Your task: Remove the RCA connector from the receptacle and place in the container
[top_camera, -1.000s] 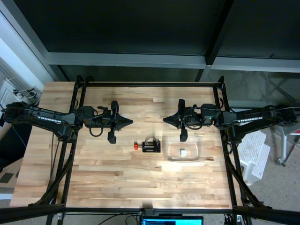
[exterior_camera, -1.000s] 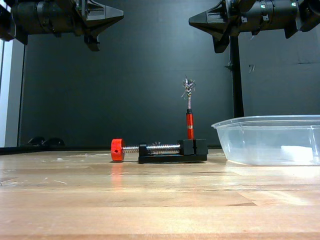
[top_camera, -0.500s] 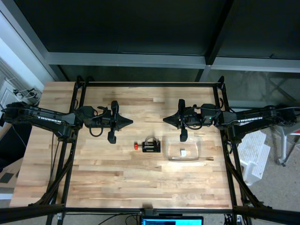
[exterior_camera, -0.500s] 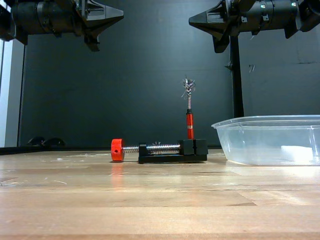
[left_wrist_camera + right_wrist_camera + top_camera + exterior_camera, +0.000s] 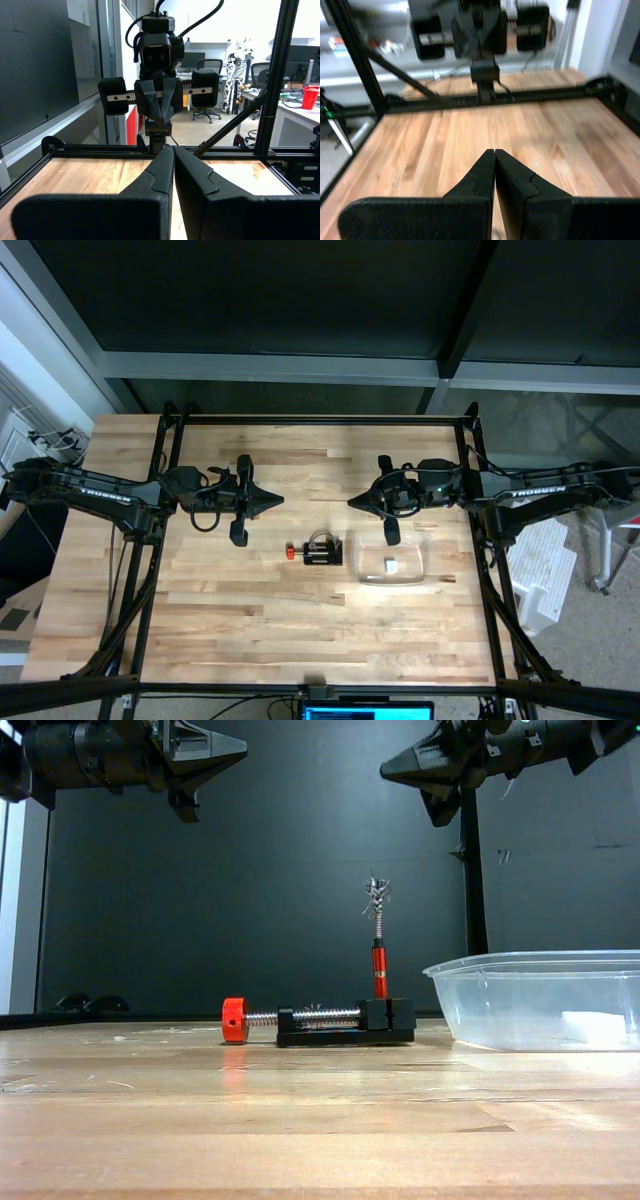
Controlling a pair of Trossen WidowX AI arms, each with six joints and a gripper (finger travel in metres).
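Note:
The receptacle [image 5: 320, 552] [image 5: 345, 1018], a small black block with an orange-red knob, lies mid-table. The RCA connector [image 5: 380, 969] stands upright in it, red-bodied with frayed wire on top. The container [image 5: 392, 559] [image 5: 540, 1000], a clear tray, sits just right of the block. My left gripper [image 5: 279, 501] [image 5: 243, 753] [image 5: 173, 148] hovers high, back and left of the block, shut and empty. My right gripper [image 5: 351, 498] [image 5: 384, 766] [image 5: 494, 151] hovers high behind the tray, tips together, holding nothing, now tilted slightly downward.
A small white square piece [image 5: 391, 565] lies inside the tray. A black frame [image 5: 320, 420] edges the wooden table [image 5: 250, 610]. A vertical black post [image 5: 470, 880] stands behind the tray.
The right arm has shifted a little leftward and pitched its gripper downward. The left arm, block, connector and tray have not moved.

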